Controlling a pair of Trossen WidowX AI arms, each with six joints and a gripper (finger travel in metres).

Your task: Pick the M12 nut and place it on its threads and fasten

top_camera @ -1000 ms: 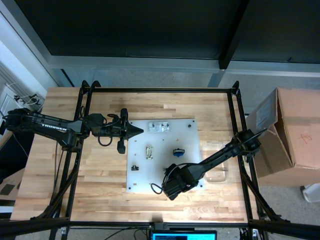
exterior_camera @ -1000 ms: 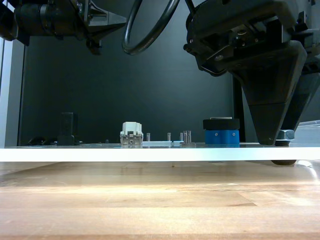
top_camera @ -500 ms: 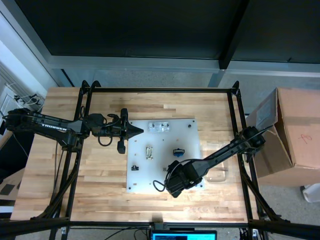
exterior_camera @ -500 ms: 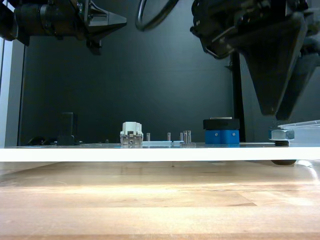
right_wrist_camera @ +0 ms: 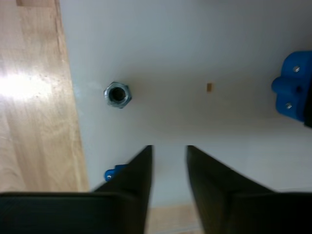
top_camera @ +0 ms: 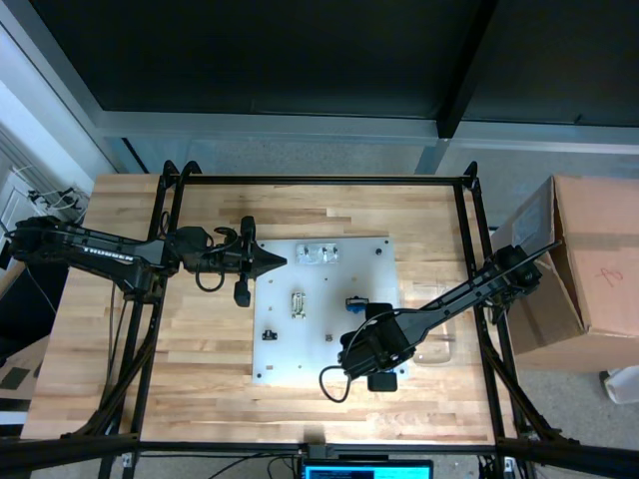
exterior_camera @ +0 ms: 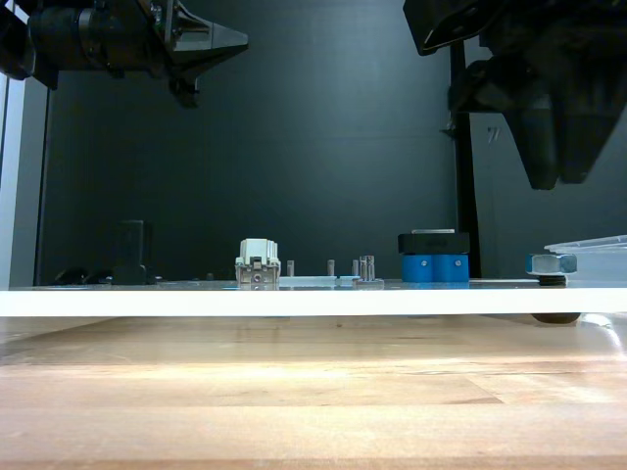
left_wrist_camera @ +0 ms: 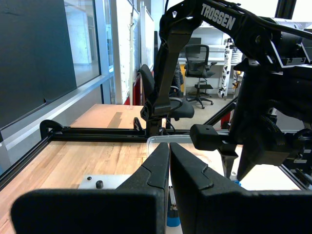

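Your right gripper (right_wrist_camera: 168, 147) hangs above the near right part of the flat white task board (top_camera: 300, 344), pointing down at it. Its two black fingers (right_wrist_camera: 140, 165) stand a narrow gap apart, and you can see bare board through that gap; nothing is held between them.

The small silver hexagonal nut (right_wrist_camera: 117, 94) is free of the gripper. In the right wrist view it sits on the board off to one side of the fingers, out of line with the gap, near the edge where the board meets the pale wooden table top (top_camera: 200, 349). In the low view you see the nut on its short black stud (exterior_camera: 554, 281), level, with a thin band of black showing beneath it. The dark fingertips hang well above it there, nearly over it, and do not touch it. In the same view a clear plastic tray (exterior_camera: 598, 245) shows behind the nut.

A blue plastic block (exterior_camera: 433, 266) stands on the board to the left of the nut, and a small white connector (exterior_camera: 258, 264) stands further left.

Your left gripper (top_camera: 281, 261) is held high over the board's far left edge, pointing right. Its fingers (left_wrist_camera: 156, 170) are pressed together, with nothing between them.
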